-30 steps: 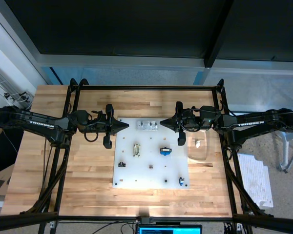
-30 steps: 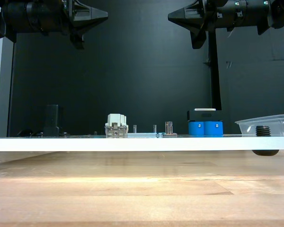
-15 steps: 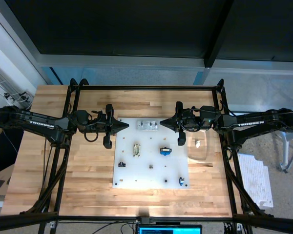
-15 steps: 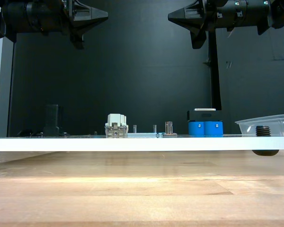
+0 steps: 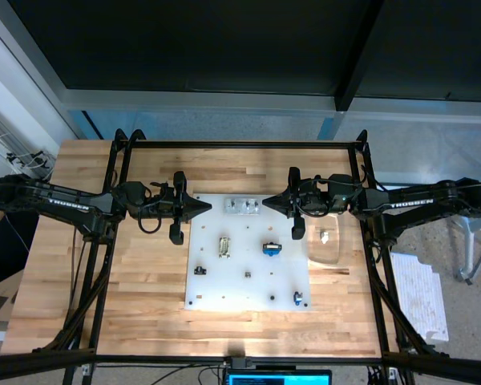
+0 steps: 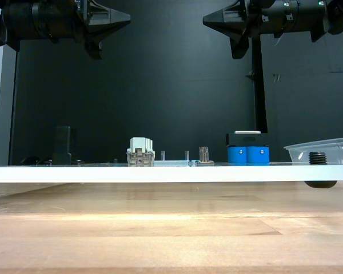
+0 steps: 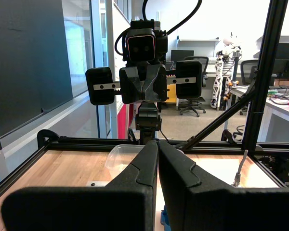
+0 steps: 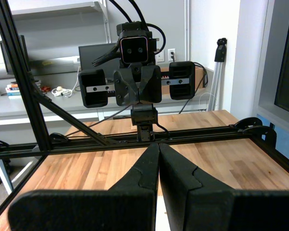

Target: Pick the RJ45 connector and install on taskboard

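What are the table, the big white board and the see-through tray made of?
The table looks like wood: pale planks with grain lines, smooth. The white board is probably plastic, flat and matte, though painted metal is possible. The tray is clear plastic, I think: the table shows through it. The left gripper and right gripper, both black and shut, hang high near the board's far edge.

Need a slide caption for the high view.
Left end effector and right end effector shut, tips facing, raised above the white board's far edge; clear tray beside the board.
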